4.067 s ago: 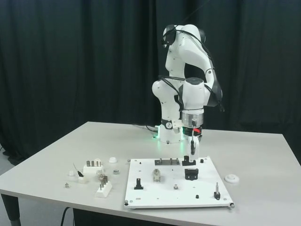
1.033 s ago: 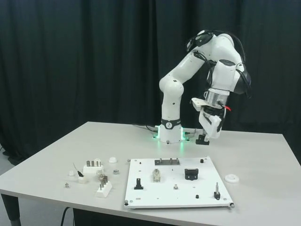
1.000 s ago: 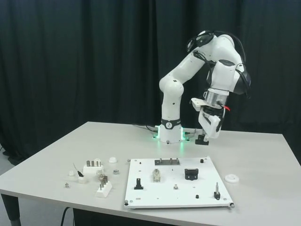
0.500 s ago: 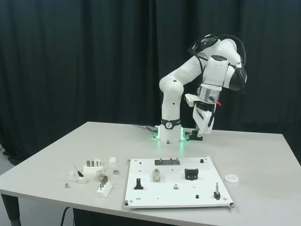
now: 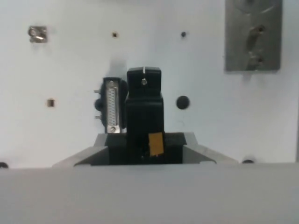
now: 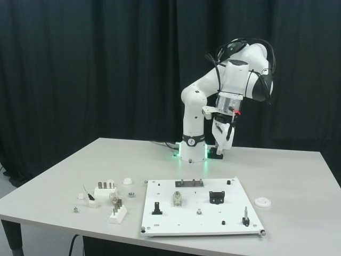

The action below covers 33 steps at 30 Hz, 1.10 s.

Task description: Insert D-SUB.

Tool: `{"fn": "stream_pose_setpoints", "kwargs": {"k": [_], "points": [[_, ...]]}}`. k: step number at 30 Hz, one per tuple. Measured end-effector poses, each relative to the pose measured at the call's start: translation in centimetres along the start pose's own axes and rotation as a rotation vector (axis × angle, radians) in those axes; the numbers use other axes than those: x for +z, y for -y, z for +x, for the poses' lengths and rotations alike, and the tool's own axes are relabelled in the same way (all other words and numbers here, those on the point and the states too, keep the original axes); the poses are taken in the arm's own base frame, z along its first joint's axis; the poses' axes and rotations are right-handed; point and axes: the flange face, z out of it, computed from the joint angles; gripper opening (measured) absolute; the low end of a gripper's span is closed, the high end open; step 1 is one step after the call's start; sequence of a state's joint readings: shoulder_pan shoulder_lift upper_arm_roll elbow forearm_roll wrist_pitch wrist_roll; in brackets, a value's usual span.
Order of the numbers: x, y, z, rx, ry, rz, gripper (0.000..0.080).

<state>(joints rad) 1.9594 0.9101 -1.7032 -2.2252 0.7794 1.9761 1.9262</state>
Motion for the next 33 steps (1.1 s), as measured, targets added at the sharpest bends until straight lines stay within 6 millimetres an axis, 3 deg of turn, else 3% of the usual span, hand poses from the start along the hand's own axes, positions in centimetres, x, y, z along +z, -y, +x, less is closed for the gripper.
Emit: {"fn": "stream_pose_setpoints", "kwargs": {"k": [33], "points": [[3.7,2.3,-1.2,0.023,0.060,-0.030,0.0155]]}}
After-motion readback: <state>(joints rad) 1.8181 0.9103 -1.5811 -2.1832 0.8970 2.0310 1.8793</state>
